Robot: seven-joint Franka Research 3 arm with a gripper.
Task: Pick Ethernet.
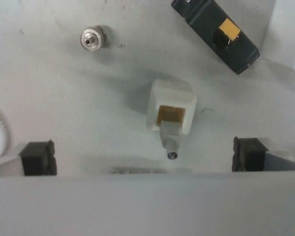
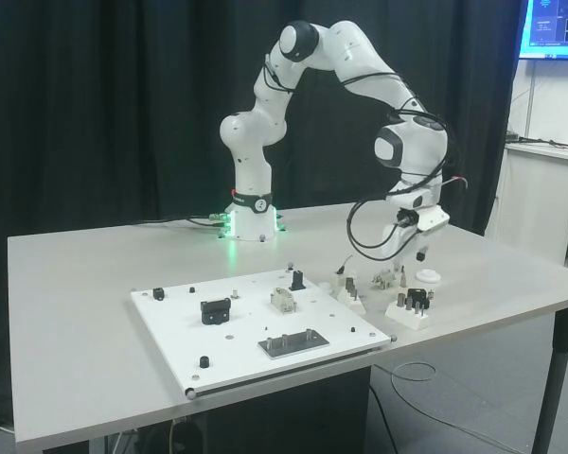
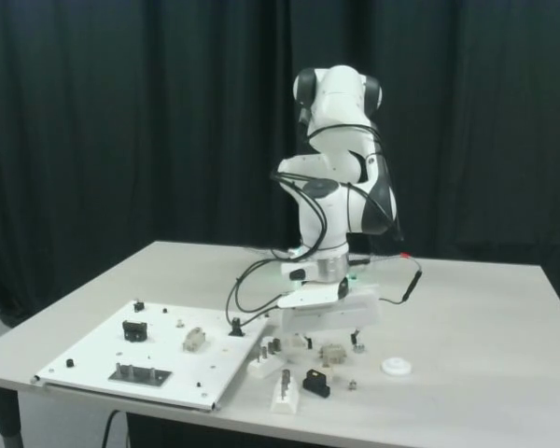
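Ethernet plug (image 1: 171,114) | upright on table (image 1: 64,98) | between open claw (image 1: 142,156) fingertips

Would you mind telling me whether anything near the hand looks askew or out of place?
Nothing looks damaged or spilled. The white Ethernet plug holder sits slightly turned on the table under the open hand, and the black block beyond it lies at an angle, so neither is squared to the fingers.
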